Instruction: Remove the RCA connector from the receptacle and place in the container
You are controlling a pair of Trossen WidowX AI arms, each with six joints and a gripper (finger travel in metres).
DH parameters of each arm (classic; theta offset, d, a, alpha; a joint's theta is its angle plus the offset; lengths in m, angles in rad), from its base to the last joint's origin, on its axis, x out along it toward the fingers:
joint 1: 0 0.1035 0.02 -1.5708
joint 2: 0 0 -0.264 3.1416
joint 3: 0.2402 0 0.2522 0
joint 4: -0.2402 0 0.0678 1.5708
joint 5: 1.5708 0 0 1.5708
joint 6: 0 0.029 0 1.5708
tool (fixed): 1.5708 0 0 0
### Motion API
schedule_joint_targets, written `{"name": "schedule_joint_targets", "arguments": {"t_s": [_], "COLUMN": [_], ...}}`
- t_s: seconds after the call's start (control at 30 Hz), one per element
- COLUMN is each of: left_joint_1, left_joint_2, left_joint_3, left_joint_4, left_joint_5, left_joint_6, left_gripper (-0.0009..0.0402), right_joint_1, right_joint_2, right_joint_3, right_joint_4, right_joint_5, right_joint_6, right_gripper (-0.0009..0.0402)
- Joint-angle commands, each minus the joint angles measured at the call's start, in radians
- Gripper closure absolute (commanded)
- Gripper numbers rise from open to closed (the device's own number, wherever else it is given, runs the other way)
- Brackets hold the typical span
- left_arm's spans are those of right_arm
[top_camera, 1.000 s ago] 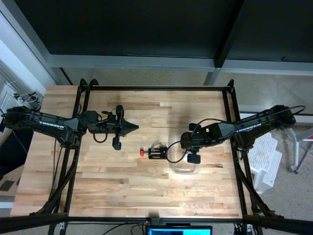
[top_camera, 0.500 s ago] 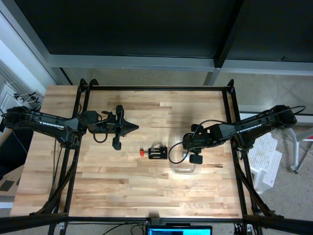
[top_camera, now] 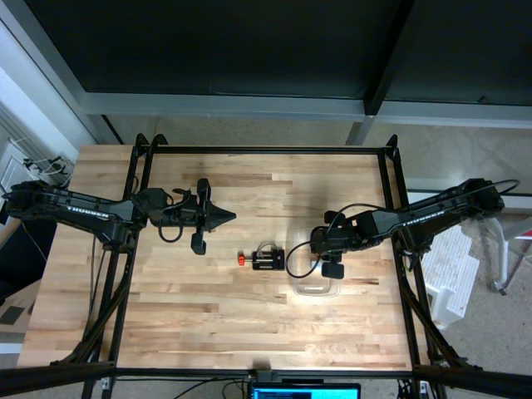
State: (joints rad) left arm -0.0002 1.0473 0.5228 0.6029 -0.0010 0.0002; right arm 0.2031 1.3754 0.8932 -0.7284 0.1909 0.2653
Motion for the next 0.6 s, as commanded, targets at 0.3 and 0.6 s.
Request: {"name": "schedule_joint_targets", "arguments": {"t_s": [0.3,0.6], "left_joint_1": [0.000,0.000], "left_joint_2": [0.000,0.000], "left_joint_3": [0.000,0.000], "left_joint_4": [0.000,0.000], "left_joint_5": [0.000,0.000], "left_joint_6": [0.000,0.000], "left_gripper": [0.0393,0.0393], "right_joint_1": [0.000,-0.023], "right_joint_2": [0.000,-0.079], "right_joint_3": [0.001,0.071], "right_joint_4": [0.000,0.031], "right_joint_5": [0.000,-0.053], "right_joint_6": [-0.002,-0.086], "right_gripper": [0.0283,0.0334]}}
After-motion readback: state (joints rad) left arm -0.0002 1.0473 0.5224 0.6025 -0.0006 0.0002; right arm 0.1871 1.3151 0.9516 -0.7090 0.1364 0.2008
